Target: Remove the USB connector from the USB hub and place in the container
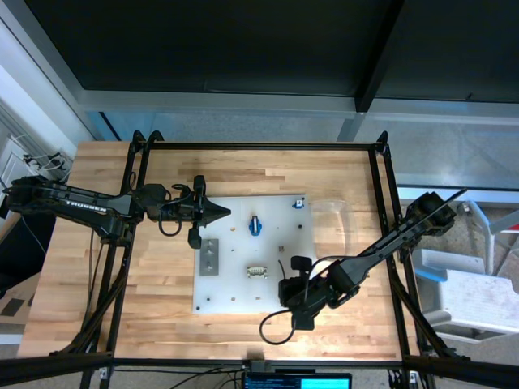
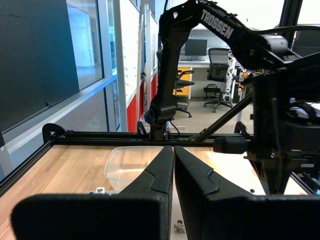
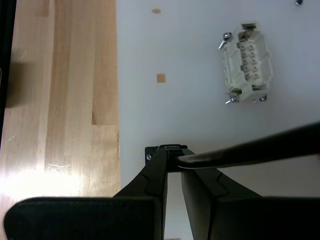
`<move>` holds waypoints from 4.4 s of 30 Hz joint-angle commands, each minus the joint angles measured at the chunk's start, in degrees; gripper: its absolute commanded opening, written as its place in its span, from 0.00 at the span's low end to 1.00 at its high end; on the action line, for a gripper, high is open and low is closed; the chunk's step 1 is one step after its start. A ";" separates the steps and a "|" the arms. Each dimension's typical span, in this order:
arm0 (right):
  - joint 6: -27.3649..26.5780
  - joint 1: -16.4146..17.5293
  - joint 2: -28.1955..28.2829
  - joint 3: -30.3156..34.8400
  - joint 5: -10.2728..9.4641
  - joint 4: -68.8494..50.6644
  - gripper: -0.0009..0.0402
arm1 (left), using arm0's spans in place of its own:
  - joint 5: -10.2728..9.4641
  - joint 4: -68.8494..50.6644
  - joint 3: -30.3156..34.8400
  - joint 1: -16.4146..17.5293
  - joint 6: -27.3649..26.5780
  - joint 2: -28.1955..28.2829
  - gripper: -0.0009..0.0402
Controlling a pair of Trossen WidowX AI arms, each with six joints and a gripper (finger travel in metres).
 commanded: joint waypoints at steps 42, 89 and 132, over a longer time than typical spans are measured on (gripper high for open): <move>0.09 -0.17 -0.94 1.70 3.80 1.57 0.02 | 0.02 0.00 0.02 0.02 0.00 0.02 0.02; 4.87 -9.97 -38.66 -20.20 -0.61 -20.61 0.02 | 0.02 -0.02 0.02 0.00 0.00 0.02 0.02; 19.41 -16.37 -39.71 -25.42 -6.67 -25.79 0.02 | 0.02 -0.02 0.02 0.02 0.00 0.02 0.02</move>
